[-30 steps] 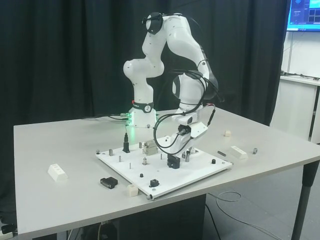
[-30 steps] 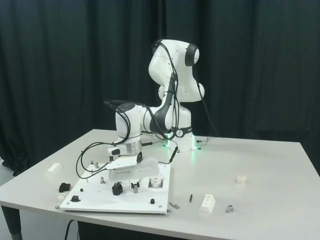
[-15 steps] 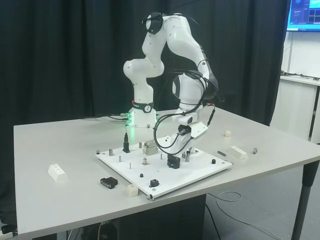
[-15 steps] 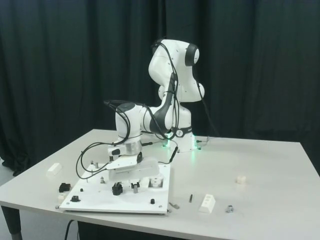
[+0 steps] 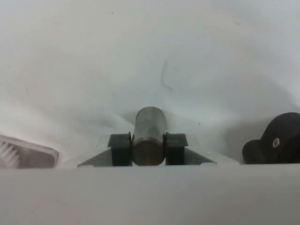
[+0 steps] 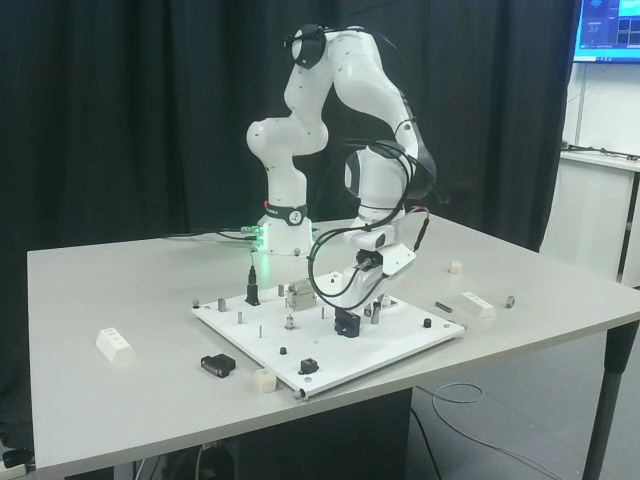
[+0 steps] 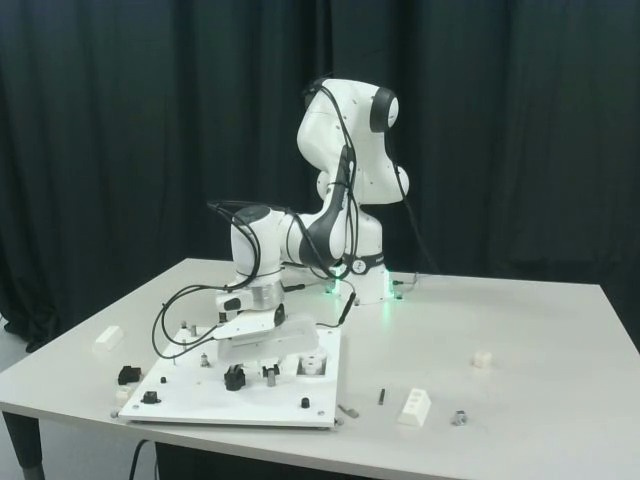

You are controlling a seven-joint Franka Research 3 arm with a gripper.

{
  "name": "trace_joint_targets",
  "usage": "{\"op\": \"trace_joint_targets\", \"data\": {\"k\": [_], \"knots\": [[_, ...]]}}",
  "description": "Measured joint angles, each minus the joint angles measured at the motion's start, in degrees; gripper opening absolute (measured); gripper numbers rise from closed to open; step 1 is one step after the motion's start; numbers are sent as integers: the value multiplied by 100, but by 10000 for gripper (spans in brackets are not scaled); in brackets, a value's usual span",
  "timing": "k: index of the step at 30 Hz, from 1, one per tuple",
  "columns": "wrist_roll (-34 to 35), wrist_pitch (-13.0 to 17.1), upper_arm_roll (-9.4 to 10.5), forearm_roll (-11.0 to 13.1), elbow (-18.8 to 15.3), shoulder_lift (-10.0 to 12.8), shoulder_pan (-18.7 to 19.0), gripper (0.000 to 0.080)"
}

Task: Remove round peg 4.

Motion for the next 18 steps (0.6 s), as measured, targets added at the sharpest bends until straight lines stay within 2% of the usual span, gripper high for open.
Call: {"op": "trace_joint_targets", "data": {"k": [18], "knots": [[-86,248,3,0,-172,-81,23,149]]}}
